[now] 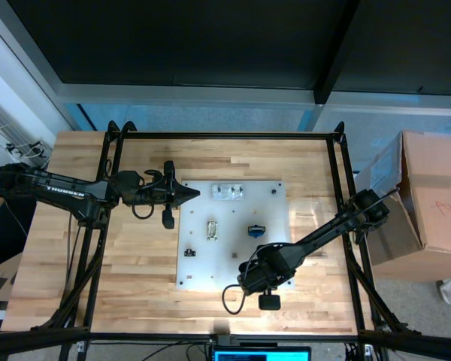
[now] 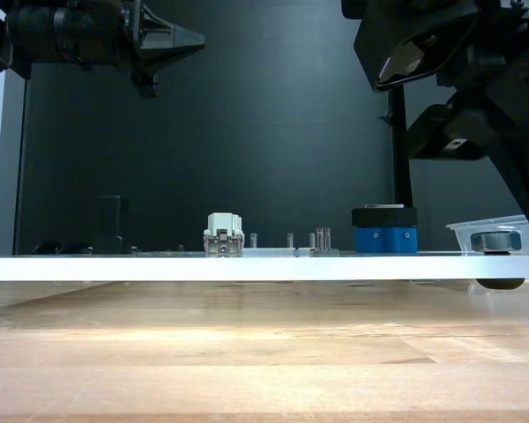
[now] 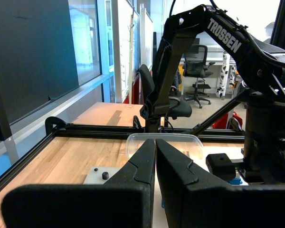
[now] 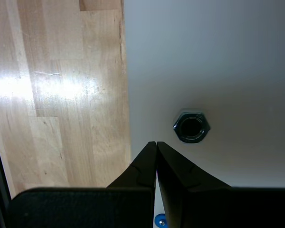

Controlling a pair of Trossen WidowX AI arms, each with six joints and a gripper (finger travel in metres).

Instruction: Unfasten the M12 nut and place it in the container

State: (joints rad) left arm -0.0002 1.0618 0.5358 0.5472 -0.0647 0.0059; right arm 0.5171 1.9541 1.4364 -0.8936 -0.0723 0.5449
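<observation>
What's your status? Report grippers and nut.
Left gripper shut, high over board's far left. Right gripper shut, empty, just off nut. Nut on its stud, not held.

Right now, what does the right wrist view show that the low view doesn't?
Right wrist only: the right gripper shut on nothing, tips beside the nut, not touching. Low only: the left gripper high at the left, and the tray behind the nut. Both: the nut low on the board; whether on its stud, cannot tell.
</observation>
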